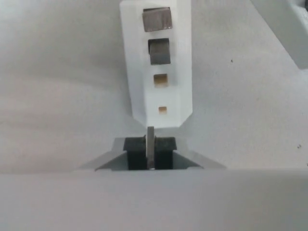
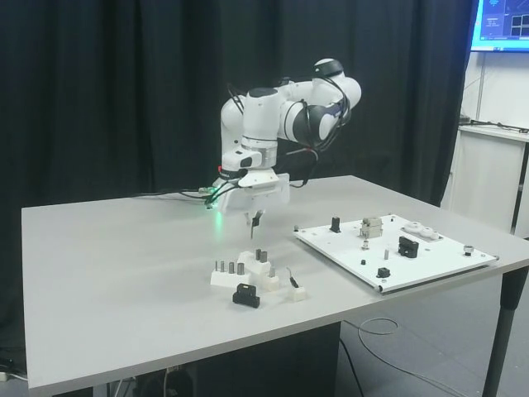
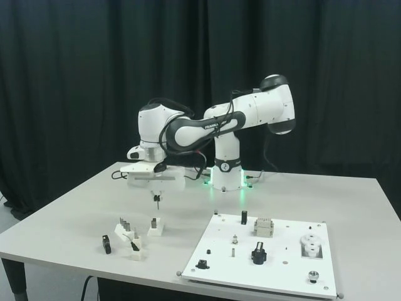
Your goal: Insert square peg 1.
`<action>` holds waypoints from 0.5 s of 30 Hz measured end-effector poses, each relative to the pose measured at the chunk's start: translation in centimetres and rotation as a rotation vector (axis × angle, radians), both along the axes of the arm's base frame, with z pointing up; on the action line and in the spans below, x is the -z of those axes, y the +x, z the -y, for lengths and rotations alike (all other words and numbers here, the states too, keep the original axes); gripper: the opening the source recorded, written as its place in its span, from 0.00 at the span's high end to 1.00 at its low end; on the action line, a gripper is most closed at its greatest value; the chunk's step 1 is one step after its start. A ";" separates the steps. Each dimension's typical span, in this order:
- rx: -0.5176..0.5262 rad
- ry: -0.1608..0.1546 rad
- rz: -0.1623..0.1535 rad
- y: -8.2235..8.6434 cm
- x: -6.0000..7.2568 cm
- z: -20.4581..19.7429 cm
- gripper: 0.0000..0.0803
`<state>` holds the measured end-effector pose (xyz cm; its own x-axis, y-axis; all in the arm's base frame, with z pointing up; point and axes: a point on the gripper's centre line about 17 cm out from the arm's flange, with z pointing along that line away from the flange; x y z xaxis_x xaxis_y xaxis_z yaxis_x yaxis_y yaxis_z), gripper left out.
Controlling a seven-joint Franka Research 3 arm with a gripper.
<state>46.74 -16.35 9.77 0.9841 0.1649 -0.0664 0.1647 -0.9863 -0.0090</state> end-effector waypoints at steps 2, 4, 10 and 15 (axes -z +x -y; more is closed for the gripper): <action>0.001 0.001 0.001 0.0 -0.2 -0.1 0.96; 0.001 0.000 0.002 0.0 -0.4 -0.1 0.96; 0.010 -0.002 0.006 0.2 -0.8 -0.2 0.96; 0.015 -0.004 0.009 0.3 -0.9 -0.3 0.96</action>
